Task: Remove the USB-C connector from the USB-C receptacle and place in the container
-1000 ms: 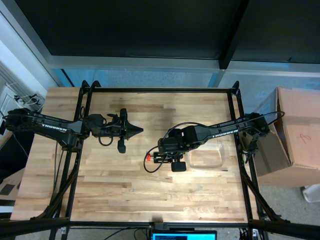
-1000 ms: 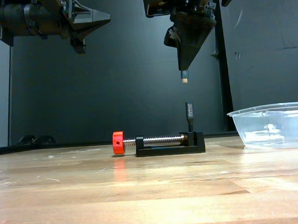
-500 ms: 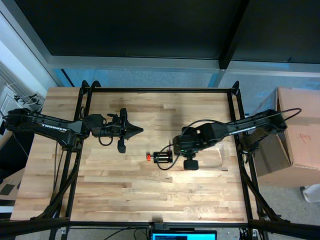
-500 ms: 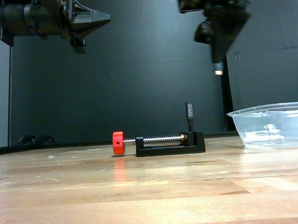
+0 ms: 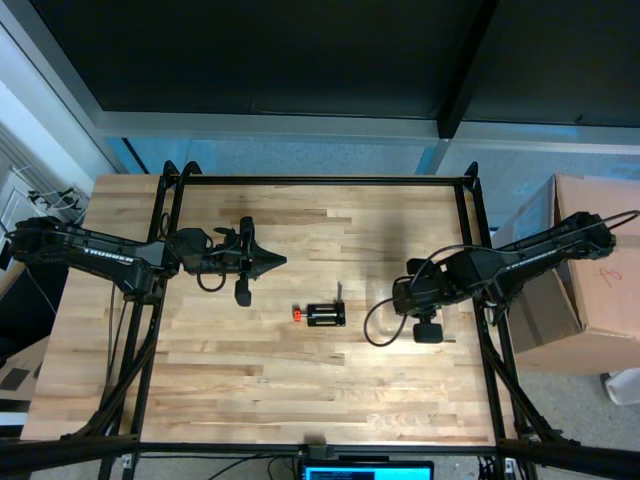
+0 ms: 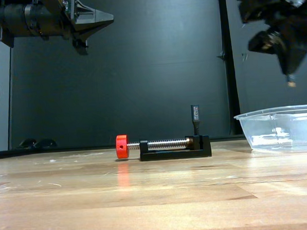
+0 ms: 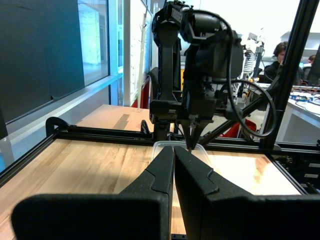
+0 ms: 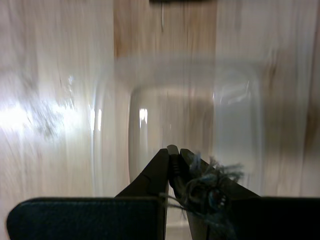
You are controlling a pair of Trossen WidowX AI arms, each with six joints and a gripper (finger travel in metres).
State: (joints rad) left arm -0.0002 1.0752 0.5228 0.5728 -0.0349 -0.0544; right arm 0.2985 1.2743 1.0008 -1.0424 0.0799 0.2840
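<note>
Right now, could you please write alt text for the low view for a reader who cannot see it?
The right gripper, high at the right, holds the USB-C connector above the clear container. The USB-C receptacle stands upright in a red-knobbed vise on the wooden table; the left gripper hangs shut at upper left.

A pale wooden worktop (image 5: pixel 300 390) of joined planks lay inside a black metal frame (image 5: pixel 320 181). Near its middle sat a small black screw clamp (image 6: pixel 173 147) lying flat, with a bare threaded spindle and a red knob (image 6: pixel 122 146) at its left end. A brown cardboard box (image 5: pixel 600 310) stood just beside the worktop's right edge. A lit screen (image 5: pixel 367 470) showed at the near edge. Far beyond the frame, a dark-haired person (image 7: pixel 280 52) was visible among cluttered benches.
</note>
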